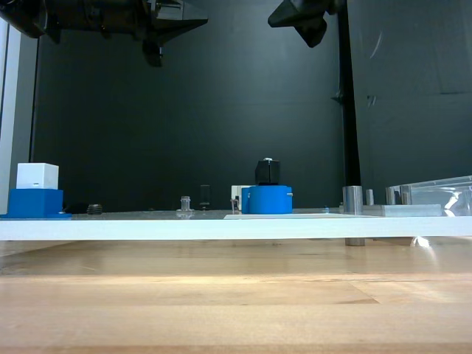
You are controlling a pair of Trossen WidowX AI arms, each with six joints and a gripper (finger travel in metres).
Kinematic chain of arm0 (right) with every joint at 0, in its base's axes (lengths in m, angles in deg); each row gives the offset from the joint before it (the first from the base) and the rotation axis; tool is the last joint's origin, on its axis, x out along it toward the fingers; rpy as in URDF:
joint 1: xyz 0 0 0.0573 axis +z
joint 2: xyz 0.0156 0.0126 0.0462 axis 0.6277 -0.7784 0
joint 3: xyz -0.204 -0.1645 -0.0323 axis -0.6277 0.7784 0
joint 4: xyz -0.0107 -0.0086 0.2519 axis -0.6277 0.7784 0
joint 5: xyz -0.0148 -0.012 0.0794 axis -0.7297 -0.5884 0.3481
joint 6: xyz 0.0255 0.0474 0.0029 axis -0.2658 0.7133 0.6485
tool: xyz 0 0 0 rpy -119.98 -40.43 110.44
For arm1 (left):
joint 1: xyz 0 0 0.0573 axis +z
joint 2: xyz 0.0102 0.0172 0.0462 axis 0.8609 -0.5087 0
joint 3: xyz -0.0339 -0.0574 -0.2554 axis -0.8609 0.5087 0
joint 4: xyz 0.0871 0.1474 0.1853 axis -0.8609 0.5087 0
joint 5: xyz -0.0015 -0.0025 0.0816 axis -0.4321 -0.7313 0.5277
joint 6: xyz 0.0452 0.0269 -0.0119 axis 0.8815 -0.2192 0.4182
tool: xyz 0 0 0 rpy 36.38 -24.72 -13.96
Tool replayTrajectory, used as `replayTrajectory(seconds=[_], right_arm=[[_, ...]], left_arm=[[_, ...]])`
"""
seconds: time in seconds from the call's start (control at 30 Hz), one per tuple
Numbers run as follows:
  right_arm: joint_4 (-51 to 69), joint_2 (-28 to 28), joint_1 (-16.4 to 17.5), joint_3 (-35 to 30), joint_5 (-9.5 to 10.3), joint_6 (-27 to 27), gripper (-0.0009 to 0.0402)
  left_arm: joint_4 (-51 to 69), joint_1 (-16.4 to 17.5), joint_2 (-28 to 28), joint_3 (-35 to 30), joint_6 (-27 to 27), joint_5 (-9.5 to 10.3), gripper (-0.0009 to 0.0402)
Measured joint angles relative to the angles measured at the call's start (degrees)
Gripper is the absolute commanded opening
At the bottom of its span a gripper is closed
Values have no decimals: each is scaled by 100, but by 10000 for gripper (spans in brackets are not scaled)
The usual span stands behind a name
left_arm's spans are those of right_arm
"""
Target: Pick the 16mm cylinder and install on the taskboard
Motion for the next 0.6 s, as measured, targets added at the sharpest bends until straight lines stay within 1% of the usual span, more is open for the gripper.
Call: replayTrajectory(seconds=[0.07,0.13,0.33,0.43,0.6], right_arm=[[-385,236,-68,299,157,0,0],[-782,483,-129,597,221,4,0],[-1939,1156,-243,1419,219,4,0],[-2529,1458,-254,1832,175,9,0],[-2800,1742,-256,2251,129,50,0]], left_arm=[[0,0,0,2,0,-2,1],[0,0,0,0,0,-2,1],[0,0,0,2,0,-2,1],[-15,0,0,2,0,-24,1],[-50,7,0,2,83,-33,1]])
